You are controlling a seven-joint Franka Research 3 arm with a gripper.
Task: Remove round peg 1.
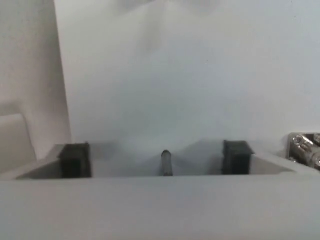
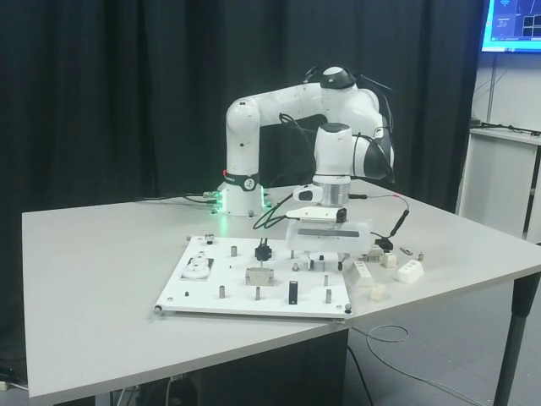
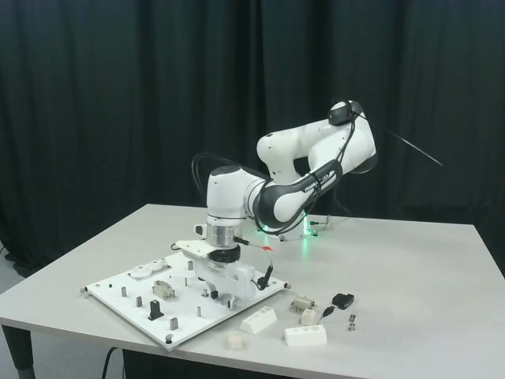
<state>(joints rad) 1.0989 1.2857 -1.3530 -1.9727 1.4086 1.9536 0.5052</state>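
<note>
In the first room view we start at the left with the grey table, then the white board lying flat on it, studded with small pegs and fixtures. The arm reaches down over the board's right part, its pincer low above the surface. In the wrist view we see the two black fingertips set wide apart, holding nothing; between them stands a small round peg, upright in the white board, touched by neither finger. Further right in the first room view, white blocks and a black connector lie on the table just beside the board.
</note>
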